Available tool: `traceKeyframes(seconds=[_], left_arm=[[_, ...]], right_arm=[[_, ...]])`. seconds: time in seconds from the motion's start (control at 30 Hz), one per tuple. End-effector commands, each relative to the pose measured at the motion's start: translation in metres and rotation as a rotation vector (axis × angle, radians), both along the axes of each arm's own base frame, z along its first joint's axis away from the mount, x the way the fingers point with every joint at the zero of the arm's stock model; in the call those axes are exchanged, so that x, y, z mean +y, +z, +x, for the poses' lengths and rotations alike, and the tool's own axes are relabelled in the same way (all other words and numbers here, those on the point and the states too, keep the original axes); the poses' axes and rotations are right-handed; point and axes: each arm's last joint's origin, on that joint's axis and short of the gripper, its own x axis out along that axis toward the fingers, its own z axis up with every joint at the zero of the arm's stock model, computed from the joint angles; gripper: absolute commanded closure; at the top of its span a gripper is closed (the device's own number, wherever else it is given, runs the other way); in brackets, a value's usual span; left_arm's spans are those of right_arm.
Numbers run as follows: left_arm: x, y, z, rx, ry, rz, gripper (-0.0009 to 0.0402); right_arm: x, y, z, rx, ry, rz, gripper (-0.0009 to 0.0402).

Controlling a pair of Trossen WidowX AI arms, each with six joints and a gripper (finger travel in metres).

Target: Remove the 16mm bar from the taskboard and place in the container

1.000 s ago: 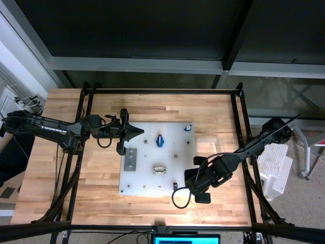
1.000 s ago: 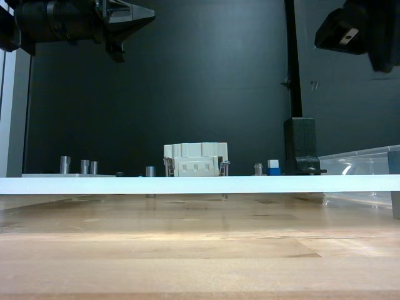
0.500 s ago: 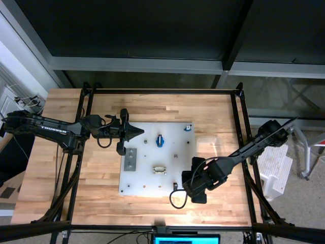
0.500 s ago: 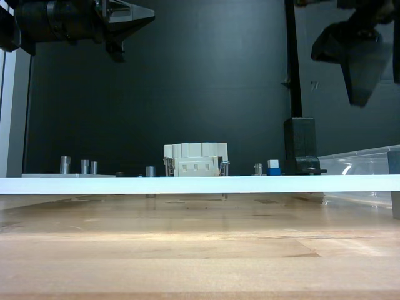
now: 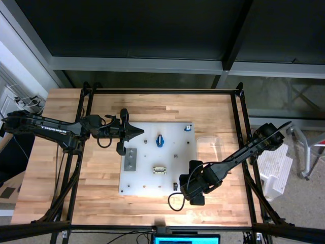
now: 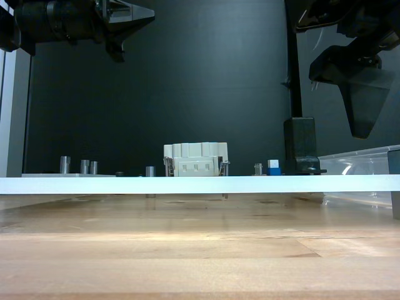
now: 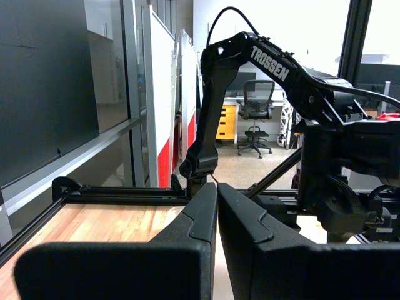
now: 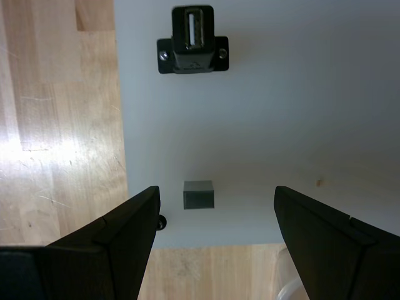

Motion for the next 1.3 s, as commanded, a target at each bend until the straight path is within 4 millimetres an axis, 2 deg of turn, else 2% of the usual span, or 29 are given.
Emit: traceKeyframes(seconds=[0.03,0.3,0.6,0.83,1.3], left_arm=[[0.0,0.0,0.0,-0.001,0.0,0.0,0.0393],[0.0,0.0,0.0,0.0,0.0,0.0,0.0393],[0.0,0.0,0.0,0.0,0.0,0.0,0.0393],[0.0,0.0,0.0,0.0,0.0,0.0,0.0393],[0.0,0.0,0.0,0.0,0.0,0.0,0.0393]], right_arm=[[0.0,-0.002,-0.001,-0.001,0.002,-0.003,0.0137],[-0.002,-0.019,-0.007,0.011,0.007,-0.009,0.0138],[-0.001,-0.026,-0.008,-0.007,0.014,0.002,0.0147],[0.0,-0.028,-0.008,-0.014,0.035,0.005,0.0186],[0.001,-0.028,-0.008,-0.019,0.038,0.004,0.0297]])
